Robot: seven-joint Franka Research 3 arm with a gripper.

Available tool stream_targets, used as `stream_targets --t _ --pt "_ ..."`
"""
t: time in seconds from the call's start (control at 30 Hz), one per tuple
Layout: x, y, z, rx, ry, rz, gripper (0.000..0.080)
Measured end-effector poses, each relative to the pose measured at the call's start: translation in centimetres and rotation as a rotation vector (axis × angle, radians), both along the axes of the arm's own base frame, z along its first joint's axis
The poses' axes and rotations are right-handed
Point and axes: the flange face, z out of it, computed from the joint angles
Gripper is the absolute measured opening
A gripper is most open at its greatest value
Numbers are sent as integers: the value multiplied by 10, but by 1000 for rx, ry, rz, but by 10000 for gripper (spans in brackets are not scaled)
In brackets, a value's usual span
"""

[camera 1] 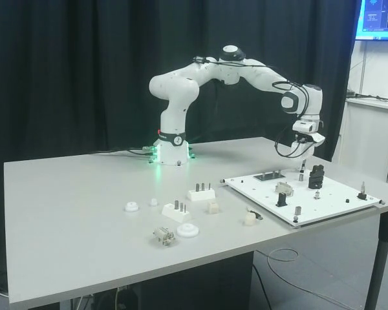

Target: Insert bolt 4.

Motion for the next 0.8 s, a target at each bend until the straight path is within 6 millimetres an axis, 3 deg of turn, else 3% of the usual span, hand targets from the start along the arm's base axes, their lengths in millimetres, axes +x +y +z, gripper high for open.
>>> stream_targets --t 0.8 --pt "3 -3 0 29 3 -503 227"
